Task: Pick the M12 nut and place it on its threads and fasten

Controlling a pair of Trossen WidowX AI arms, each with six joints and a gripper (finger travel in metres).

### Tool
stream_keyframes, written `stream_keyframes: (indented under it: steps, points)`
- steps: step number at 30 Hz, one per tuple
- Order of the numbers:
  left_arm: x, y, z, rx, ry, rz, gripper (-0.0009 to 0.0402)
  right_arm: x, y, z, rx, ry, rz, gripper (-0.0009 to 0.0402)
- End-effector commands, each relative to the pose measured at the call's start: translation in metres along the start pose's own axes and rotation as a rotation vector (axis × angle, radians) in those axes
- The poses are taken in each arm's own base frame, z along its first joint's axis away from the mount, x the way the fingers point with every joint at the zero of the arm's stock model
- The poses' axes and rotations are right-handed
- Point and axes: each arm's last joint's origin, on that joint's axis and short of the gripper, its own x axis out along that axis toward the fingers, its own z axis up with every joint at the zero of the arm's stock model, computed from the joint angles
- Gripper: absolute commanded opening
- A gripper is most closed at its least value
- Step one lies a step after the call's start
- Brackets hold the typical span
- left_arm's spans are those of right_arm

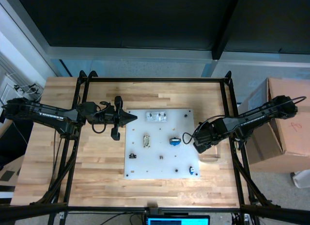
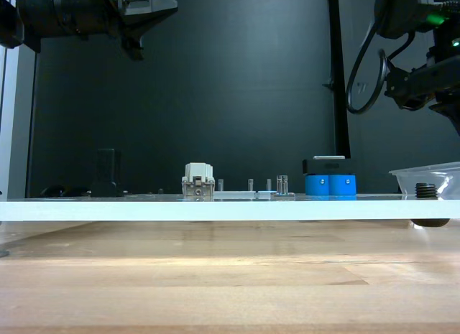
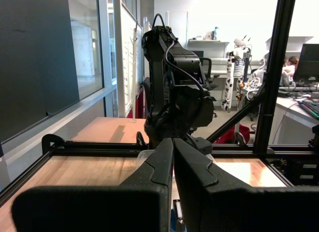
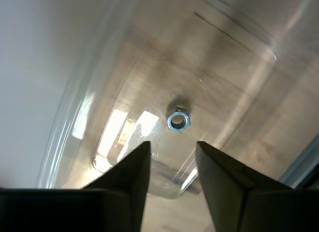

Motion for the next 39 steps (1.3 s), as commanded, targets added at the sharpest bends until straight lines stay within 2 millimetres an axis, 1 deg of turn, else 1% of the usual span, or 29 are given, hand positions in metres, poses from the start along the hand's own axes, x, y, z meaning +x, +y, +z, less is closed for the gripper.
stream_keyframes:
  steps: [1,3,7,10,13,21,24,29,33,39]
  points:
    - [0.0,0.0,0.0,0.0,0.0,0.0,0.0,0.0,-0.003,-0.001,0.122,0.016,-0.008,0.0174]
    - [0.0,0.0,0.0,0.0,0.0,0.0,0.0,0.0,-0.005,-0.001,0.191,0.017,-0.004,0.0198]
    - [0.0,0.0,0.0,0.0,0.0,0.0,0.0,0.005,-0.01,-0.003,0.275,0.043,-0.012,0.0236]
    - [0.0,0.0,0.0,0.0,0.0,0.0,0.0,0.009,-0.014,-0.004,0.366,0.05,0.009,0.0255]
    - [0.0,0.0,0.0,0.0,0.0,0.0,0.0,0.014,-0.016,-0.005,0.439,0.05,0.021,0.0265]
    - [0.0,0.0,0.0,0.0,0.0,0.0,0.0,0.025,-0.021,-0.005,0.643,0.05,-0.001,0.0262]
    - [0.0,0.0,0.0,0.0,0.0,0.0,0.0,0.028,-0.021,-0.003,0.694,0.037,0.018,0.0256]
    - [0.0,0.0,0.0,0.0,0.0,0.0,0.0,0.029,-0.02,-0.002,0.761,0.033,0.029,0.0246]
    - [0.0,0.0,0.0,0.0,0.0,0.0,0.0,0.029,-0.02,0.0,0.78,-0.007,0.042,0.0239]
    - [0.0,0.0,0.0,0.0,-0.001,0.0,0.0,0.035,-0.018,0.002,0.808,-0.005,0.037,0.0233]
